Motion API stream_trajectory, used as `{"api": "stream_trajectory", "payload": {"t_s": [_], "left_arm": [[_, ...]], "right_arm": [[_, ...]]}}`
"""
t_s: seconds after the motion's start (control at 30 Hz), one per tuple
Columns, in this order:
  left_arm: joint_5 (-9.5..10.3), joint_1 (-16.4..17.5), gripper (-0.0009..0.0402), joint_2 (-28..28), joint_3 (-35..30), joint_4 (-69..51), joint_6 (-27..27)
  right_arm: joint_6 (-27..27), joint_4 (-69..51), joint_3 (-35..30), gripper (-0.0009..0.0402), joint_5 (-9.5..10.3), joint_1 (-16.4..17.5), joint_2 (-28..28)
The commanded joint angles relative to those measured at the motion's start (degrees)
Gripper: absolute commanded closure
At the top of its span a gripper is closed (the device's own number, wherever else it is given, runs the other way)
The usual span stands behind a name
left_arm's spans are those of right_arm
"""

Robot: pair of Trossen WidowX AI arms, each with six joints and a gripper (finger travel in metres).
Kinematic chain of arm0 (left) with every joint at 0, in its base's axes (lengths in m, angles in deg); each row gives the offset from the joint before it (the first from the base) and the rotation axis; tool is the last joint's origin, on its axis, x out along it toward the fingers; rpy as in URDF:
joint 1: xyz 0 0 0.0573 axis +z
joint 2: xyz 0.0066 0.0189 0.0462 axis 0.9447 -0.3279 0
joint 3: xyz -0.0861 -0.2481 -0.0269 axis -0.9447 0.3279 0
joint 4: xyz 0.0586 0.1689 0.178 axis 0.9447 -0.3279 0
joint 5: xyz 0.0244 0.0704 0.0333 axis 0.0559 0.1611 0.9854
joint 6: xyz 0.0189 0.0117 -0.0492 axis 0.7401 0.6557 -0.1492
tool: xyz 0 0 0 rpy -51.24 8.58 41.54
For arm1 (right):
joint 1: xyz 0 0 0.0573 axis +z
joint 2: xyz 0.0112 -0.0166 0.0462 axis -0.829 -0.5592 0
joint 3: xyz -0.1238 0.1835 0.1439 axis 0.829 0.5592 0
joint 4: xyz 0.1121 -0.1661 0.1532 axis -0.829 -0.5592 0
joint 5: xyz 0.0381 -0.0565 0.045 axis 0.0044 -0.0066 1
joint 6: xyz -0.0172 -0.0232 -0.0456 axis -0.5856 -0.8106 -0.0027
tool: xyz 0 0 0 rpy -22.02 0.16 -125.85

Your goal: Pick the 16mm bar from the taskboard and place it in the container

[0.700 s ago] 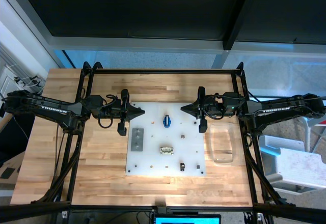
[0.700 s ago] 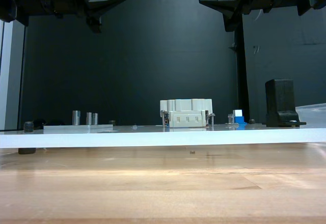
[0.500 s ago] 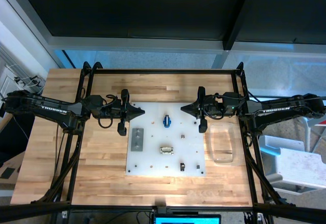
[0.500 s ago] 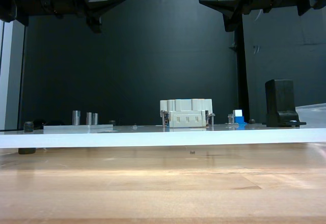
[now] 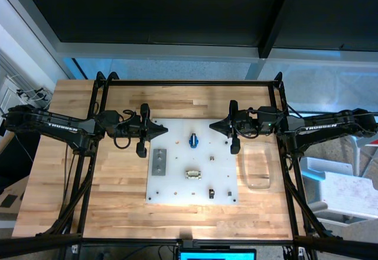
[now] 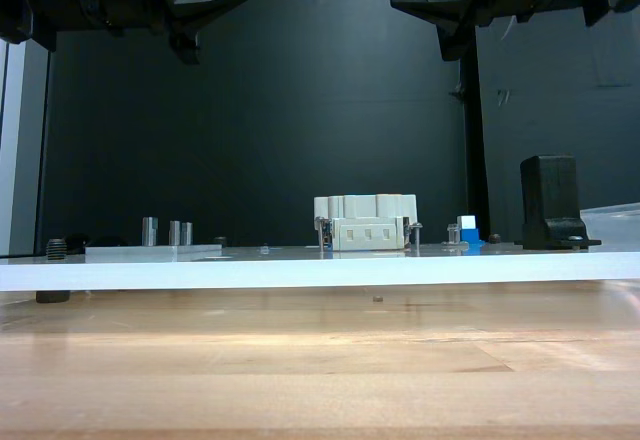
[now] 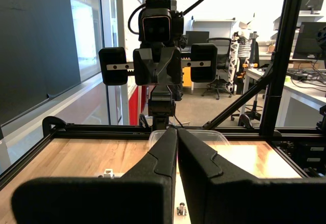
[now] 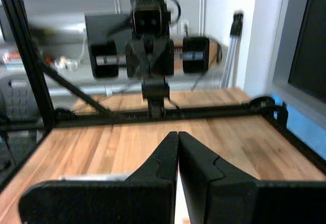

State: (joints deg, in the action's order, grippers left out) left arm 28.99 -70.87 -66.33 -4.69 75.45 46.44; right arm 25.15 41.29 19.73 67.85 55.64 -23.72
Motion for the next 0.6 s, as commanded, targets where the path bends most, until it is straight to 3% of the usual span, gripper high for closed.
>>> {"api": "stream_trajectory", "payload": {"t_s": [0.03,0.6], "left_arm": [[0.00,0.0,0.0393,0.0,0.0,0.0,0.0],[0.00,0.0,0.0393,0.0,0.0,0.0,0.0]], "right_arm": [[0.1,-7.0,-2.6,0.0393,-1.55,0.1,-0.4],[0.5,-52.2,-22.8,0.0393,-1.31,0.7,-10.2]]}}
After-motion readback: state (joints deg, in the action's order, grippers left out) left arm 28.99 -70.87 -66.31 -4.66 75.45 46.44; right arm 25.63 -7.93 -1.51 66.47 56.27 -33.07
